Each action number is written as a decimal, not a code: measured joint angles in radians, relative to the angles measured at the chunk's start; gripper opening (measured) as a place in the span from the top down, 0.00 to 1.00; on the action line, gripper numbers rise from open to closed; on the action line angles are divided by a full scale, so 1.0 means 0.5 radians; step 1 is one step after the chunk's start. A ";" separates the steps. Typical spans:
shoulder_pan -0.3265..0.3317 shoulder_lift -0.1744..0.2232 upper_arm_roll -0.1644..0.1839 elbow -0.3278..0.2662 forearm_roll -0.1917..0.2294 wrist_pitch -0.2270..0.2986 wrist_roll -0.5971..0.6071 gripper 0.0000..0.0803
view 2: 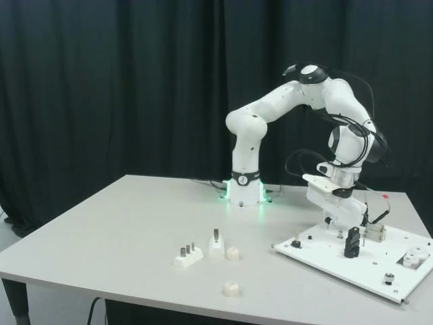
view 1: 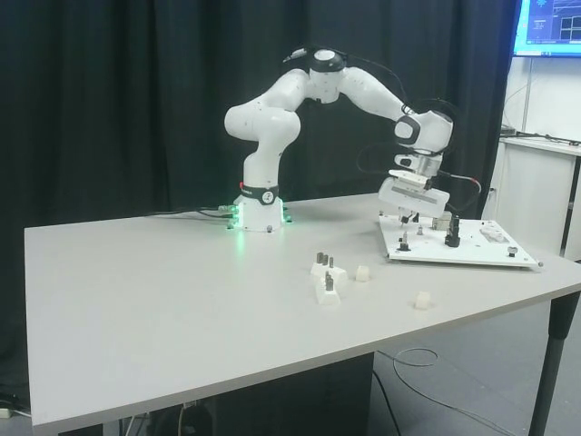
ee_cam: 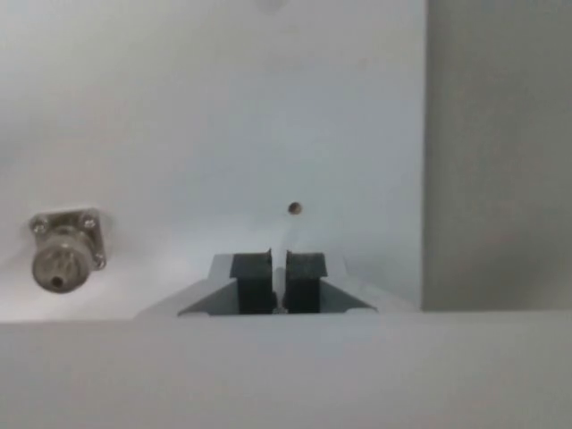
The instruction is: Insert round peg 1.
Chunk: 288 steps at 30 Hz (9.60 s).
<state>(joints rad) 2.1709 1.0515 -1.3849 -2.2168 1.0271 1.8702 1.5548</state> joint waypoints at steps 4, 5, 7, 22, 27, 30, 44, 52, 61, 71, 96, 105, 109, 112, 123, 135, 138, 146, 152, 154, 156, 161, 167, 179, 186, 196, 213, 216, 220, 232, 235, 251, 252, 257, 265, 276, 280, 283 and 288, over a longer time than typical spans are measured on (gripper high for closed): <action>-0.007 -0.110 0.070 -0.046 -0.036 0.155 0.037 0.97; -0.008 -0.159 0.089 -0.064 -0.069 0.217 0.059 0.97; -0.012 -0.266 0.123 -0.095 -0.147 0.318 0.122 0.97; -0.100 -1.129 0.240 -0.208 -1.143 0.652 0.753 0.97; -0.124 -1.329 0.247 -0.212 -1.335 0.644 0.865 0.97; -0.137 -1.406 0.255 -0.213 -1.405 0.639 0.905 0.97; -0.149 -1.478 0.272 -0.218 -1.472 0.637 0.975 0.97; -0.152 -1.478 0.283 -0.234 -1.472 0.639 1.004 0.97; -0.162 -1.478 0.310 -0.288 -1.468 0.753 1.031 0.97; -0.164 -1.478 0.323 -0.389 -1.434 0.951 1.036 0.97; -0.164 -1.400 0.409 -0.511 -1.341 1.224 1.012 0.97; -0.158 -1.293 0.454 -0.513 -1.245 1.277 0.991 0.97; -0.154 -1.235 0.470 -0.513 -1.173 1.308 0.964 0.97; -0.145 -1.197 0.473 -0.511 -1.120 1.321 0.933 0.97; -0.124 -1.185 0.404 -0.457 -1.116 1.312 0.857 0.97; -0.112 -1.216 0.269 -0.337 -1.220 1.048 0.834 0.97; -0.114 -1.221 0.253 -0.313 -1.240 0.975 0.834 0.97; -0.119 -1.223 0.235 -0.298 -1.255 0.902 0.836 0.97; -0.123 -1.223 0.235 -0.302 -1.255 0.890 0.838 0.97; -0.124 -1.223 0.235 -0.305 -1.255 0.890 0.838 0.97; -0.125 -1.223 0.235 -0.308 -1.255 0.890 0.838 0.97; -0.129 -1.223 0.235 -0.316 -1.255 0.890 0.838 0.97; -0.133 -1.223 0.235 -0.324 -1.255 0.896 0.838 0.97; -0.133 -1.223 0.241 -0.340 -1.251 0.915 0.838 0.97; -0.133 -1.223 0.262 -0.365 -1.227 0.949 0.838 0.97; -0.134 -1.222 0.321 -0.428 -1.162 1.083 0.838 0.97; -0.135 -1.201 0.361 -0.477 -1.101 1.183 0.838 0.97; -0.137 -1.199 0.371 -0.482 -1.093 1.196 0.838 0.97; -0.137 -1.194 0.382 -0.485 -1.077 1.209 0.838 0.97; -0.138 -1.172 0.422 -0.492 -1.034 1.243 0.838 0.97; -0.138 -1.169 0.430 -0.495 -1.025 1.250 0.838 0.97; -0.132 -1.168 0.436 -0.496 -1.014 1.262 0.838 0.97; -0.132 -1.168 0.437 -0.495 -1.013 1.262 0.838 0.97; -0.130 -1.173 0.444 -0.493 -1.013 1.261 0.838 0.97; -0.126 -1.181 0.446 -0.487 -1.013 1.235 0.835 0.97; -0.127 -1.181 0.444 -0.485 -1.015 1.227 0.835 0.97; -0.130 -1.180 0.443 -0.485 -1.017 1.227 0.835 0.97; -0.134 -1.178 0.440 -0.485 -1.018 1.227 0.835 0.97; -0.137 -1.171 0.429 -0.490 -1.019 1.227 0.831 0.97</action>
<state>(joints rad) 2.1024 0.4662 -1.1705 -2.4618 0.5177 2.4838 1.9703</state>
